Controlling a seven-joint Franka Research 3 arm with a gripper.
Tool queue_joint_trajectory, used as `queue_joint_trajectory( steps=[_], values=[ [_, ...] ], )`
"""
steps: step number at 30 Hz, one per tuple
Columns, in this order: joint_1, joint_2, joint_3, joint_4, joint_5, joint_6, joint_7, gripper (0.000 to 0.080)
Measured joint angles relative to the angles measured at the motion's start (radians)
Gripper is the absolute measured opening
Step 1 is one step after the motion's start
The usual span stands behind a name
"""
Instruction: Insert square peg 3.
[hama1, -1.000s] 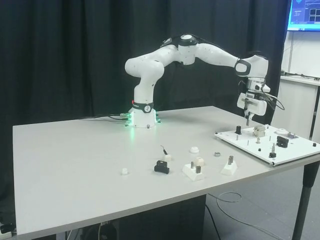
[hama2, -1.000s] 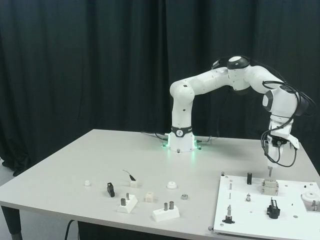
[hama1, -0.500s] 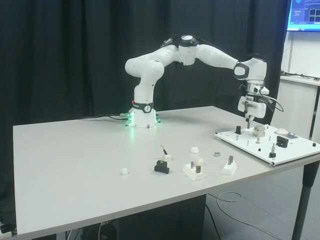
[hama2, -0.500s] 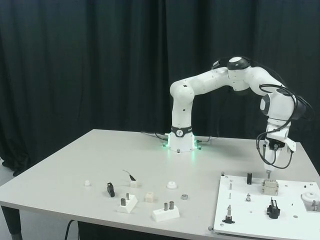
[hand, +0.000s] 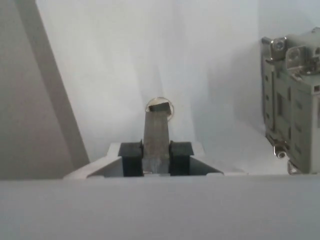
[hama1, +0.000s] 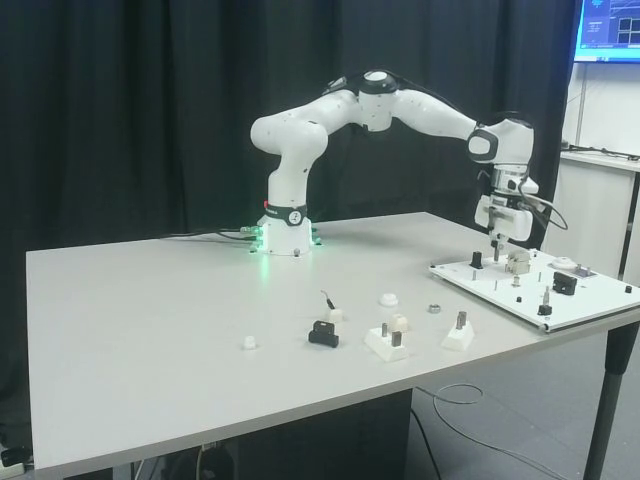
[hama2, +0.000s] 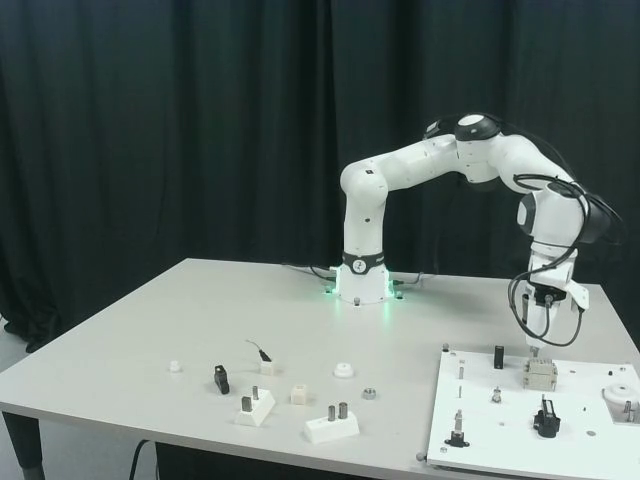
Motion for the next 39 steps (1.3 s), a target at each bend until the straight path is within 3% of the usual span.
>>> queue_joint_trajectory(
  steps=[7,39],
  values=[
    [-0.006,0.000,0.008,0.002,0.016,-0.003,-0.023,0.0111],
    [-0.017,-0.001,0.012,0.015,0.019,-0.004,-0.016,0.0111]
  ],
)
